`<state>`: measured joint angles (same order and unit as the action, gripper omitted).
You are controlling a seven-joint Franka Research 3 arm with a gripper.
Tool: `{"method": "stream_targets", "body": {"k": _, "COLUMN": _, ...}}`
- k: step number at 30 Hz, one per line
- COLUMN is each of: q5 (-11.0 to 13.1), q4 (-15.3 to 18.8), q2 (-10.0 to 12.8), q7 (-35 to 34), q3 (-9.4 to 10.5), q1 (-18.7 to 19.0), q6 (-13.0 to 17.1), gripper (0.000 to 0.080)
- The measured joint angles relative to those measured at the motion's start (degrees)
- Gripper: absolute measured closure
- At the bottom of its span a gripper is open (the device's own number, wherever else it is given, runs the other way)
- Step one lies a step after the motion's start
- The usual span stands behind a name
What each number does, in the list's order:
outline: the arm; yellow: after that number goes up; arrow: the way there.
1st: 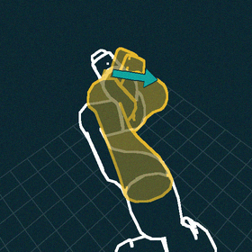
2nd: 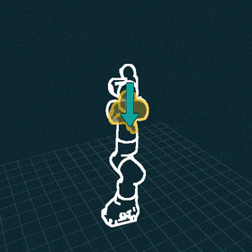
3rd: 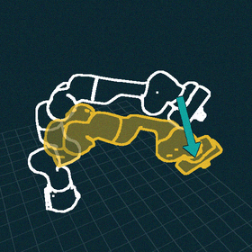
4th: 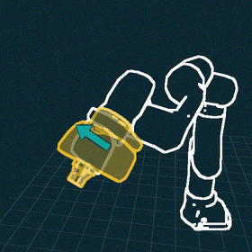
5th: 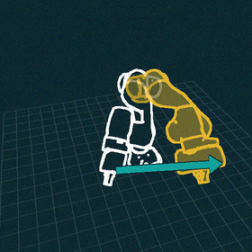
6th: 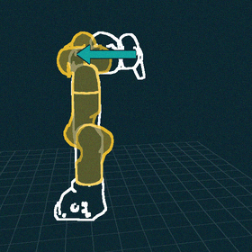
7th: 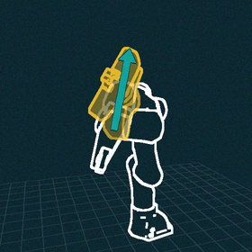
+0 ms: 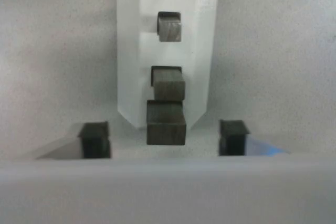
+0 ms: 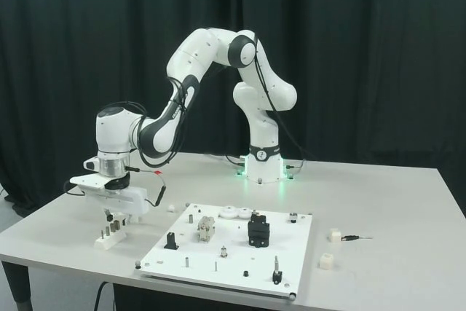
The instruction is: Pick square peg 4.
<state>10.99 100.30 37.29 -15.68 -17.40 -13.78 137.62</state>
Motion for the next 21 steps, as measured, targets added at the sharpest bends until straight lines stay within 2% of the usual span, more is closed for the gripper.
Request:
{"method": "stream_targets", "body": {"k": 4, "q5": 0.5, "q4": 0.0, "q2": 0.0, "q7": 0.0, "q3": -0.22, "q1": 0.0, "q6": 0.0, "gripper": 0.0290}}
{"method": "stream_targets", "body": {"k": 5, "q5": 0.8, "q4": 0.0, "q2": 0.0, "q7": 0.0, "q3": -0.26, "q1": 0.0, "q6": 0.0, "gripper": 0.0472}}
{"method": "stream_targets", "body": {"k": 14, "q5": 2.4, "q4": 0.0, "q2": 0.0, "q7": 0.0, "q3": -0.56, "q1": 0.0, "q6": 0.0, "gripper": 0.0472}}
{"method": "stream_targets", "body": {"k": 15, "q5": 2.4, "q4": 0.0, "q2": 0.0, "q7": 0.0, "q3": -0.57, "q1": 0.0, "q6": 0.0, "gripper": 0.0654}}
{"method": "stream_targets", "body": {"k": 21, "q5": 2.7, "q4": 0.0, "q2": 0.0, "q7": -0.1, "q3": -0.58, "q1": 0.0, "q6": -0.1, "gripper": 0.0654}}
